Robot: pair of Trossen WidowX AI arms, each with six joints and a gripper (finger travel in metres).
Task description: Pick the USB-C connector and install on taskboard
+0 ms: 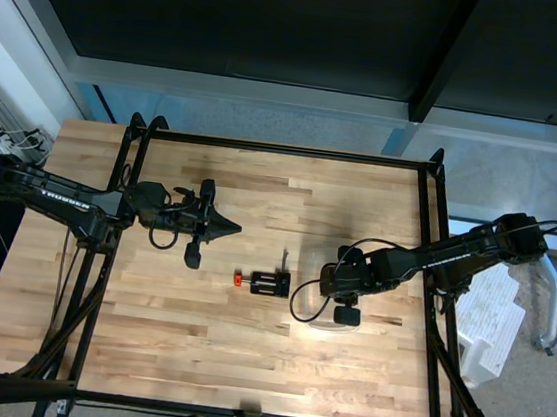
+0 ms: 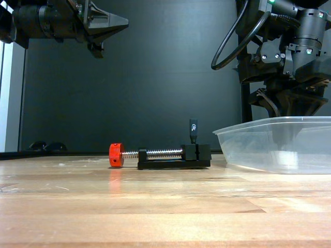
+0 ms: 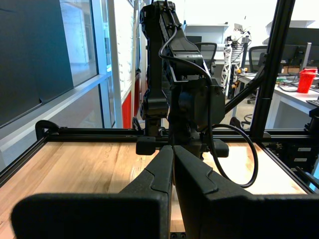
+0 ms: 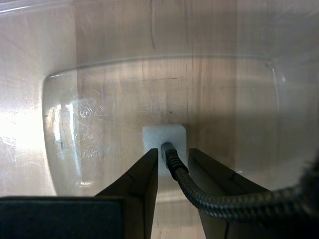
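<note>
Over a clear plastic tray at the right side of the wooden surface, the right pincer points straight down. Its two fingers are partly open, one on each side of the USB-C connector. A narrow gap shows on both sides, so they do not grip it. The connector is a small dark plug standing on end on the floor of the tray, with its tip at a white cube. Its dark braided wire curves up and away between the fingers. Whether the tip sits in the cube or only against it cannot be told.

The taskboard lies flat on the surface near the middle, between the two arms. It is near the tray's left wall but apart from it. A red-orange knob caps its left end on a silver threaded rod, and a thin grey pin stands upright from the black block at the end nearer the tray.

The left pincer hangs well above the surface at the left, pointing inward toward the centre and well apart from the taskboard. Its fingers are pressed together along their inner edges and nothing is held between them.
</note>
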